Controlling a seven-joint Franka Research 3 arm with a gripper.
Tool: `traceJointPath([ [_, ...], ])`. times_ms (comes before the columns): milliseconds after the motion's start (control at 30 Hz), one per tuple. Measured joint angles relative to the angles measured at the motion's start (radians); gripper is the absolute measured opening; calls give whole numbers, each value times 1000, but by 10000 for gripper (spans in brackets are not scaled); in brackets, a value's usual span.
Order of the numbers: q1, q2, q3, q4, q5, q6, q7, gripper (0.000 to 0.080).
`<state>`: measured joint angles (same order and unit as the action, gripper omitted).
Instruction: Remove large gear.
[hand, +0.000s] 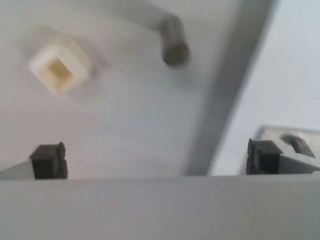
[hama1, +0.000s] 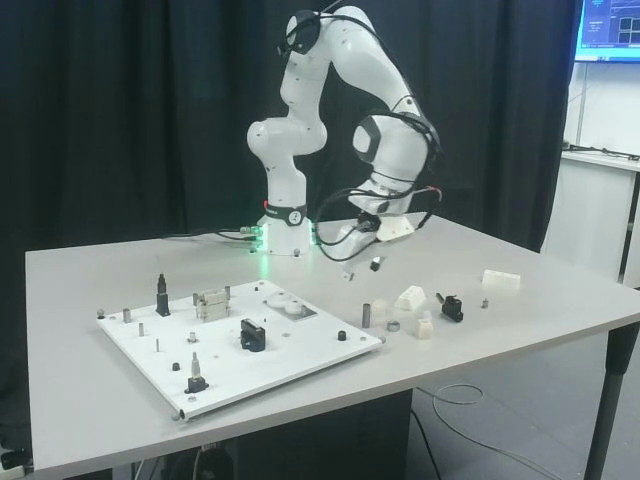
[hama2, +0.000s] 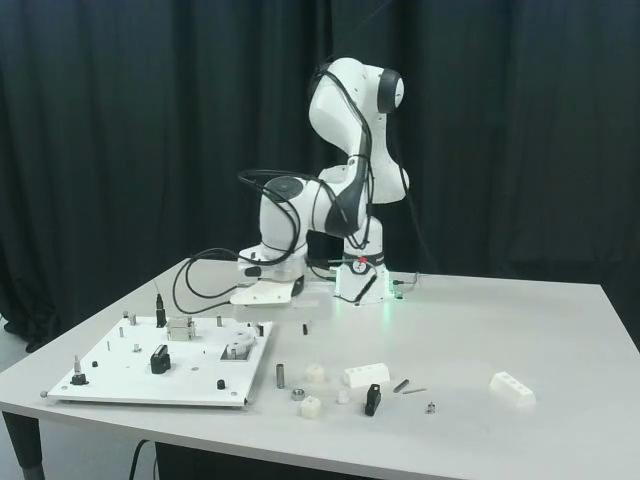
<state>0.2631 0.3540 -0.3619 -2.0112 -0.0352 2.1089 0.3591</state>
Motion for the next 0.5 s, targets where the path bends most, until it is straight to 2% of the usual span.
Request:
traceJointPath([
  [233, -54, -40, 0, -63, -46, 19, -11, 800],
  [500, -119, -85, -4, -142, -85, 83, -11, 800],
])
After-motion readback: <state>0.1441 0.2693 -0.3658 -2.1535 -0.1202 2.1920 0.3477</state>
